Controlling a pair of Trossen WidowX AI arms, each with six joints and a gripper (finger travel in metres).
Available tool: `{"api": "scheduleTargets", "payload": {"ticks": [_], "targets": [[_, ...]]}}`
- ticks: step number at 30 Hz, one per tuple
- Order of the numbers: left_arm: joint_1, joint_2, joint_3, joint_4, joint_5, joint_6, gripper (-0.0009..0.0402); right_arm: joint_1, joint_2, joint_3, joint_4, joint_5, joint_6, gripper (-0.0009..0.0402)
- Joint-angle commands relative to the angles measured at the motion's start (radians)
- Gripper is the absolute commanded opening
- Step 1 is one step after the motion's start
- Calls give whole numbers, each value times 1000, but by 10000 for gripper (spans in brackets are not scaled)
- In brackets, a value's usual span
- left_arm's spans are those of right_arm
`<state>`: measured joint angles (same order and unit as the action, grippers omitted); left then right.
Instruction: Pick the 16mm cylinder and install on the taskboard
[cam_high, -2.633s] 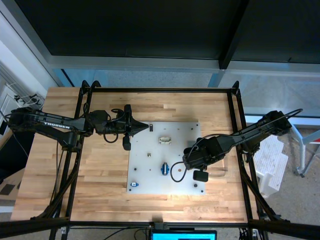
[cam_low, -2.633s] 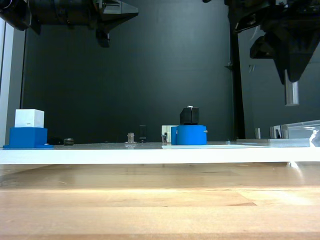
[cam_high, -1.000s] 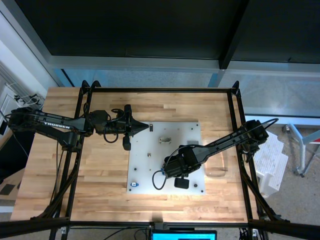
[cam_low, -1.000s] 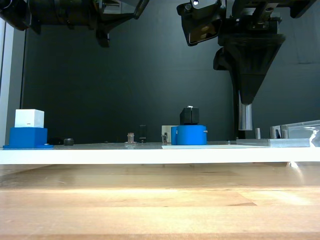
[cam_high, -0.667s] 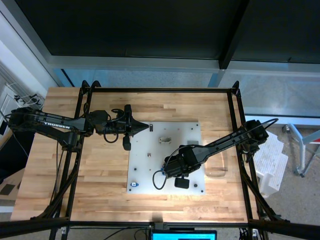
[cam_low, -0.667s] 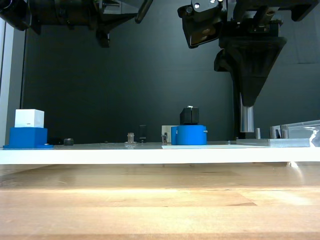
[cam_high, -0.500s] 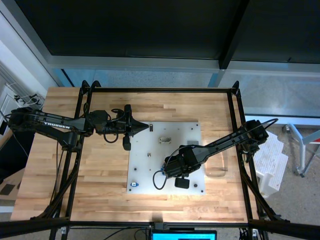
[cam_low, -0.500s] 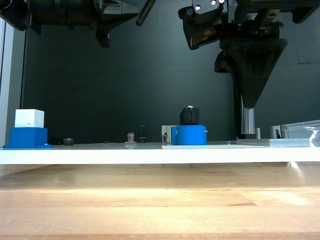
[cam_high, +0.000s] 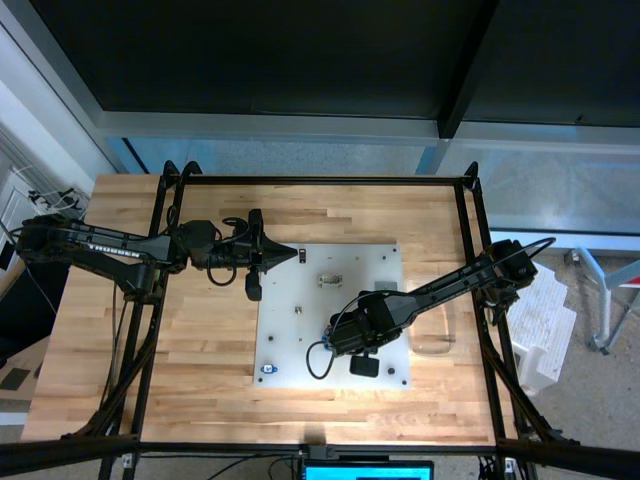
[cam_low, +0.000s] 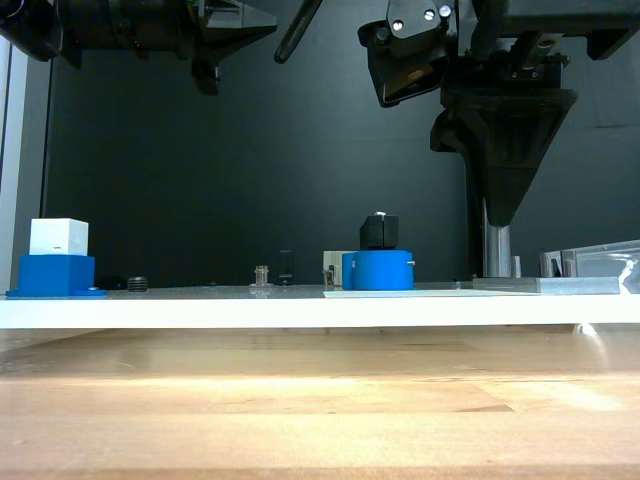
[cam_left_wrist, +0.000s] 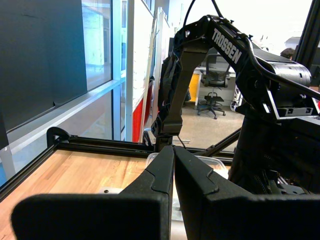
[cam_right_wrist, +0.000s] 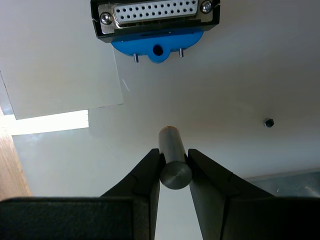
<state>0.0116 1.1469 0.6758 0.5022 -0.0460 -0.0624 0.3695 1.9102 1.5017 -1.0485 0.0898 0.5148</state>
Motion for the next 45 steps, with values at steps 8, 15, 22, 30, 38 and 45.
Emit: {"api": "scheduleTargets", "payload": {"ticks": [8, 15, 22, 30, 38, 45], "targets": [[0, 0, 0, 0, 0, 0, 0, 0, 0, -7, 16, 0, 1, 0], [0, 0, 0, 0, 0, 0, 0, 0, 0, -7, 18, 0, 1, 0], [0, 0, 0, 0, 0, 0, 0, 0, 0, -7, 19, 0, 1, 0], [0, 0, 0, 0, 0, 0, 0, 0, 0, -7, 22, 0, 1, 0], [0, 0, 0, 0, 0, 0, 0, 0, -1, -31, 64, -5, 1, 0], [0, 0, 0, 1, 0, 0, 0, 0, -3, -41, 74, -3, 0, 0]]}}
